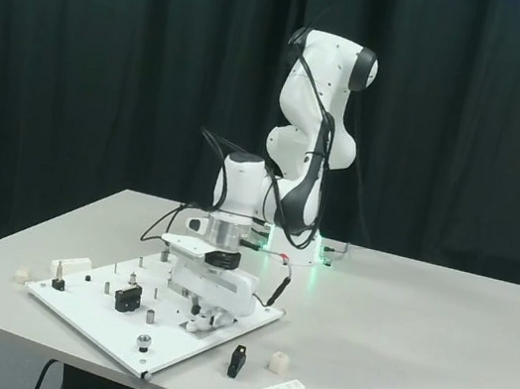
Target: Remove medium gear.
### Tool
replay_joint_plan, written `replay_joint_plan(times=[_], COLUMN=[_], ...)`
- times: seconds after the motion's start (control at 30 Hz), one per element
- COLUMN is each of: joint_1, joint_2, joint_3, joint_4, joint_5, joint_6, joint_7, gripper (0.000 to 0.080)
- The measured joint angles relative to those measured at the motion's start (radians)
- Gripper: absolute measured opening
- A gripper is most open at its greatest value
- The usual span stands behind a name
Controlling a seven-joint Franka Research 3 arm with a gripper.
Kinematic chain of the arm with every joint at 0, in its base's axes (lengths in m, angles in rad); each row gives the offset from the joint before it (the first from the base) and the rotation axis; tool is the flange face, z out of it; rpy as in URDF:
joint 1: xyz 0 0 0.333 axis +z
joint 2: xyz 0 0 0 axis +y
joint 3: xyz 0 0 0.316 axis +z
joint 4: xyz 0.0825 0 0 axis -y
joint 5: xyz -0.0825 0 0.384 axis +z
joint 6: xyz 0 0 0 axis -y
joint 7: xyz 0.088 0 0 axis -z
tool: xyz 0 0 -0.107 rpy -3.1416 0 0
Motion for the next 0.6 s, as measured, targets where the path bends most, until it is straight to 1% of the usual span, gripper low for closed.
replay_joint_plan(times=[0.07, 0.1, 0.27, 0.3, 0.6], joint_1=[-0.002, -0.003, -0.009, -0.009, -0.013], joint_2=[0.002, 0.004, 0.005, 0.005, 0.003], joint_3=[0.001, 0.001, 0.004, 0.004, 0.008], joint_4=[0.0, 0.0, 0.001, 0.001, 0.002], joint_5=[0.0, 0.0, 0.0, 0.0, 0.0], joint_6=[0.0, 0.001, 0.003, 0.003, -0.003], joint_7=[-0.001, -0.001, -0.008, -0.009, -0.024], gripper=[0.0698, 0.0364, 0.0364, 0.028, 0.028])
